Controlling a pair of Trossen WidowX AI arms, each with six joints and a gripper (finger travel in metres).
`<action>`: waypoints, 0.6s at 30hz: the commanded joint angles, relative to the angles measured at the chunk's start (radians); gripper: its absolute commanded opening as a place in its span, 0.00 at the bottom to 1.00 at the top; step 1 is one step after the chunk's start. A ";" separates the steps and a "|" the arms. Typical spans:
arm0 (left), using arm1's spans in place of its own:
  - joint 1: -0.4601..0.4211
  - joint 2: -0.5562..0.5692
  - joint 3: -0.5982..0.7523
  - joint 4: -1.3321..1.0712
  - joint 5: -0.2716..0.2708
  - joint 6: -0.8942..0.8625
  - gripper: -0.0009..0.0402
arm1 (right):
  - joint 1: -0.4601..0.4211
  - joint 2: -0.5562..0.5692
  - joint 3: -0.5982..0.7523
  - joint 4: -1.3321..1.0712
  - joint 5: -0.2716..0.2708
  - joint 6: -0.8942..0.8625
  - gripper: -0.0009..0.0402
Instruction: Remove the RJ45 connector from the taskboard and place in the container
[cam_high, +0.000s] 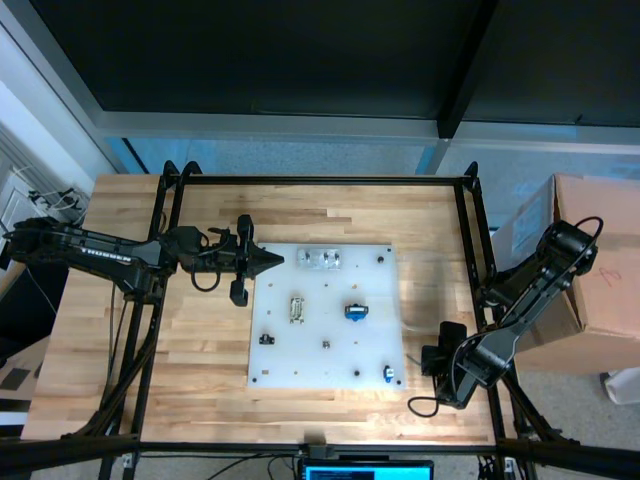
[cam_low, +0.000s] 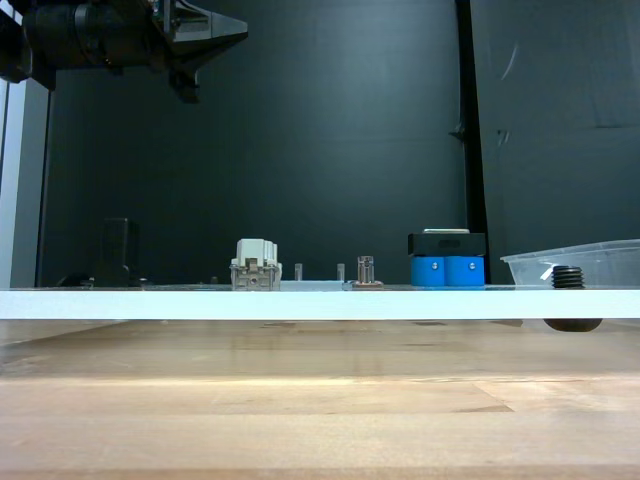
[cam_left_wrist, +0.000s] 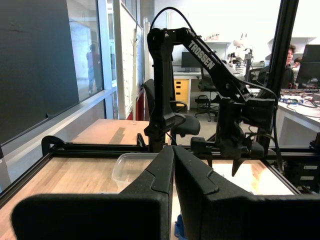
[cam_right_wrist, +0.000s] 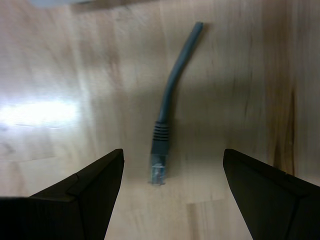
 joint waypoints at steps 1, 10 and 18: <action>0.000 0.000 0.000 0.000 0.000 0.000 0.02 | 0.000 0.014 -0.001 0.013 0.003 -0.008 0.70; 0.000 0.000 0.000 0.000 0.000 0.000 0.02 | -0.001 0.058 -0.007 0.062 0.000 -0.008 0.70; 0.000 0.000 0.000 0.000 0.000 0.000 0.02 | -0.001 0.061 -0.031 0.090 -0.010 -0.007 0.70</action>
